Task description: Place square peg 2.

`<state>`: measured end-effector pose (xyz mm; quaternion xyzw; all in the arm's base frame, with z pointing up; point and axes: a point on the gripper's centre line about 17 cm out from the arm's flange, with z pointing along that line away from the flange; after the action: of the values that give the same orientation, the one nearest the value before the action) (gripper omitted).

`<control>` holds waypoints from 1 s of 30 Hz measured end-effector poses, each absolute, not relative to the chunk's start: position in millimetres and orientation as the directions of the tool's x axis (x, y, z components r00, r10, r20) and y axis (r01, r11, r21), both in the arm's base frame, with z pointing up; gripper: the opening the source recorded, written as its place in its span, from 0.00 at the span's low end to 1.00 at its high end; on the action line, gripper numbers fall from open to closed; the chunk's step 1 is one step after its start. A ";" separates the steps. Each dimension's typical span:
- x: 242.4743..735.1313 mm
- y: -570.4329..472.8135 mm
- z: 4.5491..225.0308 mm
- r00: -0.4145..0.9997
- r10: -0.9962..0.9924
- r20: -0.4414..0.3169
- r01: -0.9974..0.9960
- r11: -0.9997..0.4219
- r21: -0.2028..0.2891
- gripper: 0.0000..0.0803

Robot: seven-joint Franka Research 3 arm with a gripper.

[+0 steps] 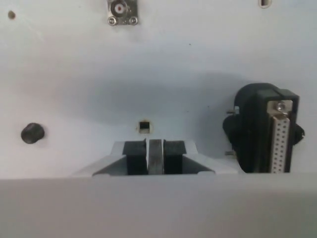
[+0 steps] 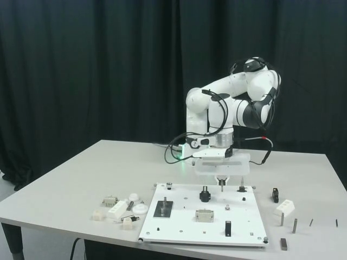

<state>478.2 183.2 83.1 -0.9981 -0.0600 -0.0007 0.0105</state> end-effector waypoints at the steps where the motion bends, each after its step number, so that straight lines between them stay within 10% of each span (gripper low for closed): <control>1: 478.4 182.5 84.5 0.993 0.120 0.003 0.120 -0.993 -0.020 0.08; 30: 483.7 189.3 94.6 0.991 0.134 0.013 0.134 -0.991 -0.022 0.08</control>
<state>483.7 189.3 94.6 -0.9977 -0.0671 -0.0057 0.0115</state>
